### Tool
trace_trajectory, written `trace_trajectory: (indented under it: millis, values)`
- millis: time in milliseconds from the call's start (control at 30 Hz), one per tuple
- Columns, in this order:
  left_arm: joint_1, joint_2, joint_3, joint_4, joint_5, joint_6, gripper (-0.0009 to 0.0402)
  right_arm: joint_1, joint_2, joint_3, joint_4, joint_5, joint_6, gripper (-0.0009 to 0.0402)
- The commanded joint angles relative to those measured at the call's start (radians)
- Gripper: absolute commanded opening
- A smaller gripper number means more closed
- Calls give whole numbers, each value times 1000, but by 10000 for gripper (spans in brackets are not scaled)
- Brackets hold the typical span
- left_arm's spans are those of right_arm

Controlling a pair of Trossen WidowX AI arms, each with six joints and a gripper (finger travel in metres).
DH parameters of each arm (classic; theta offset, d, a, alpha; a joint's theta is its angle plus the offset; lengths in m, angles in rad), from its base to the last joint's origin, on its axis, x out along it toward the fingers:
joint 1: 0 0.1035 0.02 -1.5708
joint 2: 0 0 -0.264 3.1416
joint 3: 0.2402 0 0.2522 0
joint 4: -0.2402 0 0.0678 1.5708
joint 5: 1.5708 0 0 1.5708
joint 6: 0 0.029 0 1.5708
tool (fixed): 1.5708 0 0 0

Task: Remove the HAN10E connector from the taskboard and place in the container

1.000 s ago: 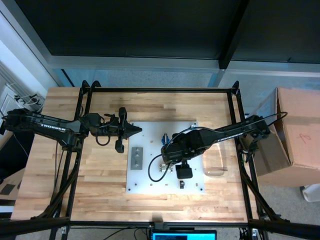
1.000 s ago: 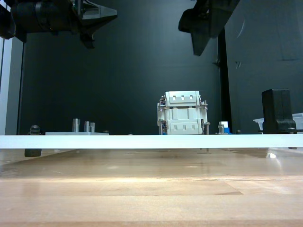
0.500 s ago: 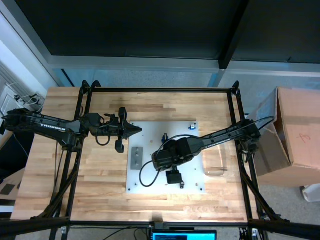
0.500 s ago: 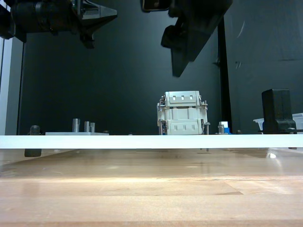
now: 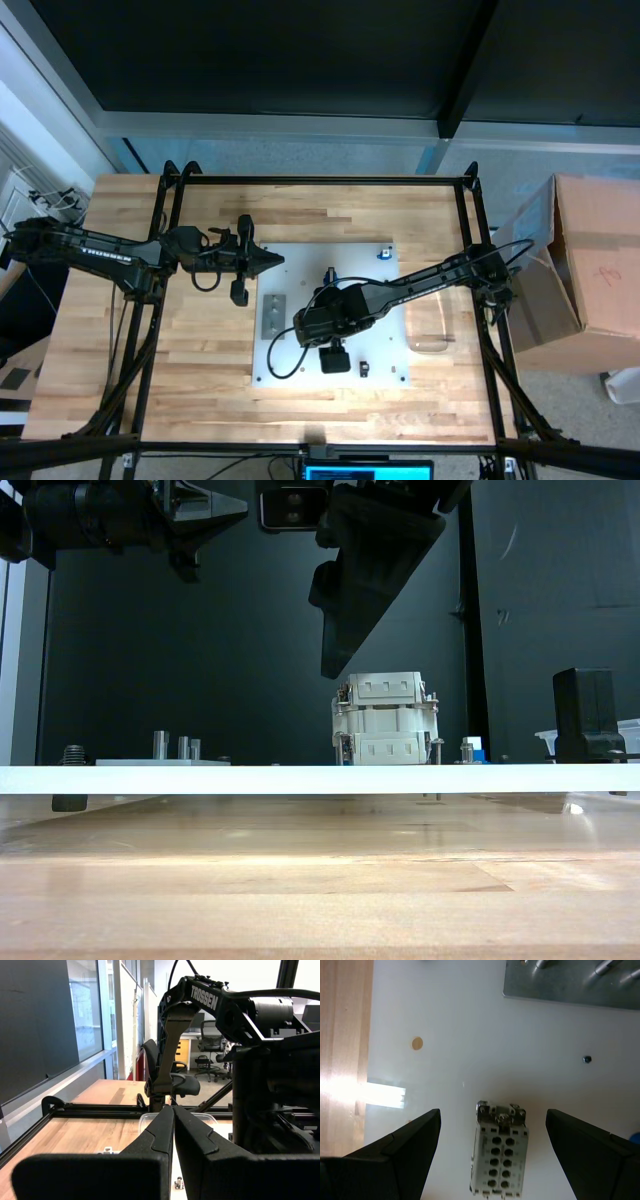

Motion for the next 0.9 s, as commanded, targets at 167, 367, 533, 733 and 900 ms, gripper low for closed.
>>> trace_trajectory:
  millis: [167, 367, 533, 733, 900]
  values:
    - [0, 0, 0, 0, 0, 0, 0, 0, 24, 0, 46, 0, 2, 279]
    - [0, 0, 0, 0, 0, 0, 0, -1, 46, 4, 60, -2, 1, 244]
    - [0, 0, 0, 0, 0, 0, 0, -2, 66, 4, 68, 0, 6, 214]
    - [0, 0, 0, 0, 0, 0, 0, -2, 74, 4, 84, 3, 19, 149]
    - [0, 0, 0, 0, 0, 0, 0, -3, 74, 4, 85, 2, 23, 79]
